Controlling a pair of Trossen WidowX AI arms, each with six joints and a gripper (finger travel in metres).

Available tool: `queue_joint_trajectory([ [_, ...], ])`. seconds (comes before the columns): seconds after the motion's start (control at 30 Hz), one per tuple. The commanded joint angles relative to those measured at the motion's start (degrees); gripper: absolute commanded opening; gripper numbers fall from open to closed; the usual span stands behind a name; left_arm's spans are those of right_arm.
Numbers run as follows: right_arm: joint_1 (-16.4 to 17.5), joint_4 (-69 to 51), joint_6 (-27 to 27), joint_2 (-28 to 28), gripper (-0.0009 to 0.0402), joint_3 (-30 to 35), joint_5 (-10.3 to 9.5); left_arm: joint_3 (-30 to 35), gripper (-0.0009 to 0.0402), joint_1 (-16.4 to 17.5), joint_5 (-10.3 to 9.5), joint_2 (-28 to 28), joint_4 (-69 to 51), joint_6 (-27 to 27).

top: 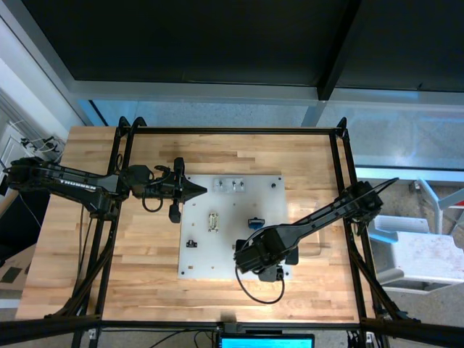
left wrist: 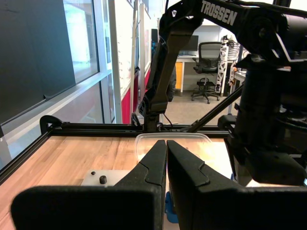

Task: Pick the M12 fastener and fasten on the M12 threads

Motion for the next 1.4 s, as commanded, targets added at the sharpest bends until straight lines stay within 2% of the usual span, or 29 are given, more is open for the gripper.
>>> queue_joint_trajectory([
  [0.03, 0.3, 0.1, 0.1, 2.2, 0.0029, 1.8, 0.02, 0.0, 0.0000, 0.0, 0.02, 0.0, 0.0, 0.0],
  [0.27, 1.3, 0.3, 1.8, 5.8, 0.0029, 4.9, -0.17, 0.0, 0.0000, 0.0, 0.00, 0.0, 0.0, 0.0],
  [0.4, 1.9, 1.1, 1.8, 6.6, 0.0029, 5.4, -1.51, 0.0, 0.0000, 0.0, 0.00, 0.0, 0.0, 0.0],
  [1.4, 2.5, 3.7, 2.1, 7.1, 0.0029, 3.1, -1.44, 0.0, 0.0000, 0.0, 0.00, 0.0, 0.0, 0.0],
])
